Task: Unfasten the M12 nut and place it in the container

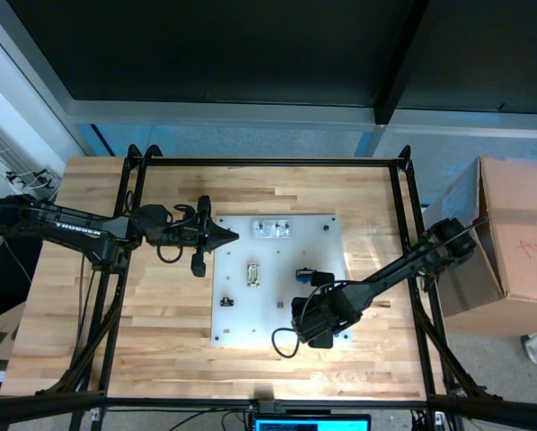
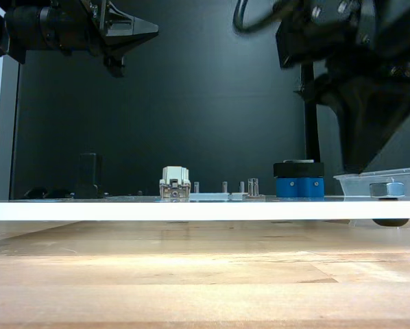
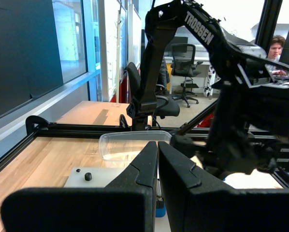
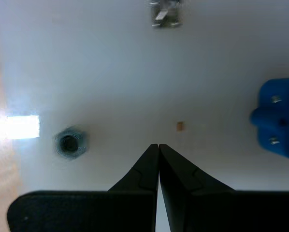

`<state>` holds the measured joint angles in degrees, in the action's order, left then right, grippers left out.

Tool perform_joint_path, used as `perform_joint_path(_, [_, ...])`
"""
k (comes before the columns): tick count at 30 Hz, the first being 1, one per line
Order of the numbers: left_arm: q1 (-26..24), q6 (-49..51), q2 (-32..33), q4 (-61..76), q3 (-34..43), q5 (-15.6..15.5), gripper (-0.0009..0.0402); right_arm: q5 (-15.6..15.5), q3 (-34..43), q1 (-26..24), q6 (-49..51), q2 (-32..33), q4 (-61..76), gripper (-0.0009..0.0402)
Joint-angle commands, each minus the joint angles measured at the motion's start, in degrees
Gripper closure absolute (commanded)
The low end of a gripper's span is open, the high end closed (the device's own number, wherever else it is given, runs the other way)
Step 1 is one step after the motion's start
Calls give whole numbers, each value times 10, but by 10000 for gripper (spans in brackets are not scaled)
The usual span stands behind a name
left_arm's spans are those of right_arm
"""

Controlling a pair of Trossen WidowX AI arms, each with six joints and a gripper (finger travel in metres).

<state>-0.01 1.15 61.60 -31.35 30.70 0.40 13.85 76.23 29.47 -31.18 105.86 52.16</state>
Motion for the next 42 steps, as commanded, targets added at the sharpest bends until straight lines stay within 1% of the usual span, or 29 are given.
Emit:
perform_joint_path(1, [0,0,0,0,0,0,393,-20,3,0,1,-5,3,393])
perform_joint_path(3, [0,0,0,0,0,0,393,-53,8,0,1,-8,3,393])
perform_joint_path(5, [0,0,0,0,0,0,393,-95,17,0,1,-8,2,393])
perform_joint_path(9, [0,0,0,-1,0,0,393,-194,40,-3,1,-10,3,393])
perform_joint_path(10, [0,0,0,0,0,0,393,-212,47,-4,0,-10,5,393])
perform_joint_path(11, [0,0,0,0,0,0,393,-220,53,-5,0,-10,9,393])
perform_joint_path(15, [0,0,0,0,0,0,393,-218,64,-5,1,-3,21,393])
perform_joint_path(18, [0,0,0,0,0,0,393,-195,60,-5,2,8,20,393])
perform_joint_path(19, [0,0,0,0,0,0,393,-192,57,-5,2,11,17,393])
perform_joint_path(26, [0,0,0,0,0,0,393,-192,45,-6,4,42,-1,393])
perform_joint_path(34, [0,0,0,0,0,0,393,-190,28,-7,4,46,-32,394])
perform_joint_path(36, [0,0,0,0,0,0,393,-171,27,-9,3,45,-29,393])
perform_joint_path(37, [0,0,0,0,0,0,393,-151,27,-9,3,45,-23,394])
perform_joint_path(40, [0,0,0,0,0,0,393,-65,32,-10,-1,40,12,393])
perform_joint_path(41, [0,0,0,0,0,0,393,-44,35,-10,-1,39,22,394])
perform_joint_path(42, [0,0,0,0,0,0,393,-31,38,-10,-2,35,29,394])
